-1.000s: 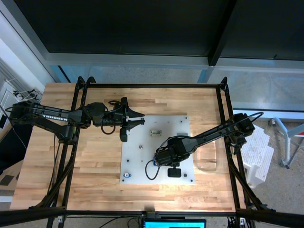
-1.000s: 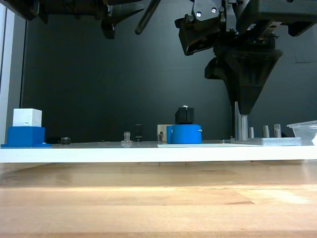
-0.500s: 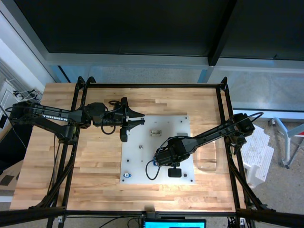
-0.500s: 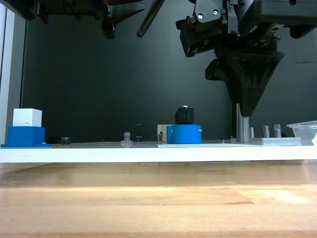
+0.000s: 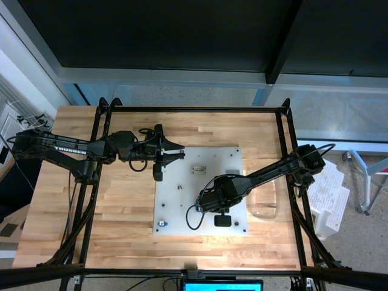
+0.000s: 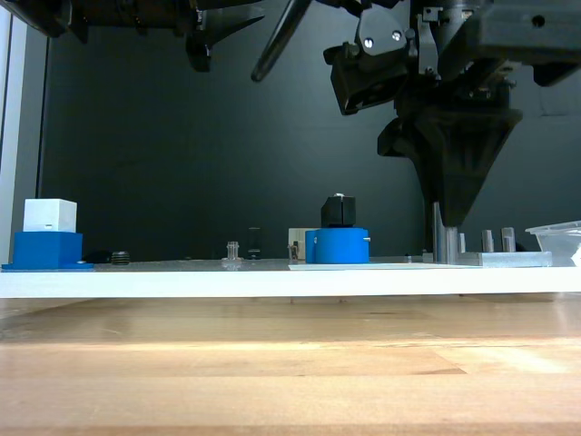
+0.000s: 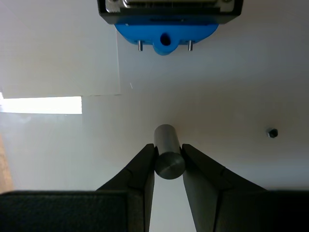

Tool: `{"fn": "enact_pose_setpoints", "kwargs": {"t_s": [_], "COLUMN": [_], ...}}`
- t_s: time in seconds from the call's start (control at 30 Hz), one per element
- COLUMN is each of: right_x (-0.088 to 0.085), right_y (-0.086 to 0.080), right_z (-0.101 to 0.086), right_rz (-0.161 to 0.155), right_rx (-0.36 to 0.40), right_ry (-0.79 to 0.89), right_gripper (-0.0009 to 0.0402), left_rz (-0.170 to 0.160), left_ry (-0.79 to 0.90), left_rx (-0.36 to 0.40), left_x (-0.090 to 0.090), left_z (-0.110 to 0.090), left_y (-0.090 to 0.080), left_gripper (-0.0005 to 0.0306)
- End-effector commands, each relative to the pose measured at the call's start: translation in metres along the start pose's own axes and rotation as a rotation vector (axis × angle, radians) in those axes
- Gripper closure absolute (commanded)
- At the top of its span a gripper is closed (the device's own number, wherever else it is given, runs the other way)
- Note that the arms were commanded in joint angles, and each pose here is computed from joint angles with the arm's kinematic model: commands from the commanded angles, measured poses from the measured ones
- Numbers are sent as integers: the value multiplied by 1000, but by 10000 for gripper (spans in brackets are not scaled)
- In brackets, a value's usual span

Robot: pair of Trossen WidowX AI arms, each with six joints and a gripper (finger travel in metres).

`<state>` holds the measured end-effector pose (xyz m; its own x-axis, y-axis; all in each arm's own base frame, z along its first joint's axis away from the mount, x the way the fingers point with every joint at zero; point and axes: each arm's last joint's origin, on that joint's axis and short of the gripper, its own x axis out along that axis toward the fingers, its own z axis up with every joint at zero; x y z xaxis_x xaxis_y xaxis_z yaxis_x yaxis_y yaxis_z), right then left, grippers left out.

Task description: Pick the 16mm cylinder and install on the taskboard

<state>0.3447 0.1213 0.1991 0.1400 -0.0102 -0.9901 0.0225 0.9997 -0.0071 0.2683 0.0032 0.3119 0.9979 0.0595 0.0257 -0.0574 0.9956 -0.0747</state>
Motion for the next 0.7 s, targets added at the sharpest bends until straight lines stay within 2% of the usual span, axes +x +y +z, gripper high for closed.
{"fn": "enact_pose_setpoints", "kwargs": {"t_s": [0.03, 0.33, 0.5, 0.6, 0.7], "right_x": [3, 15, 16, 17, 17], "right_y": [0, -1, -1, -1, -1], "right_z": [-1, -4, -5, -5, -4], "right_rz": [2, 7, 7, 7, 8], "right_rx": [0, -1, -1, 0, 0], "right_ry": [-5, -25, -24, -25, -27], "right_gripper": [373, 373, 370, 351, 314], "left_rz": [0, 0, 0, 0, 0], "left_ry": [0, 0, 0, 0, 0], "left_rx": [0, 0, 0, 0, 0], "left_x": [0, 0, 0, 0, 0], "left_z": [0, 0, 0, 0, 0], "left_y": [0, 0, 0, 0, 0], "left_gripper": [190, 190, 190, 190, 190]}}
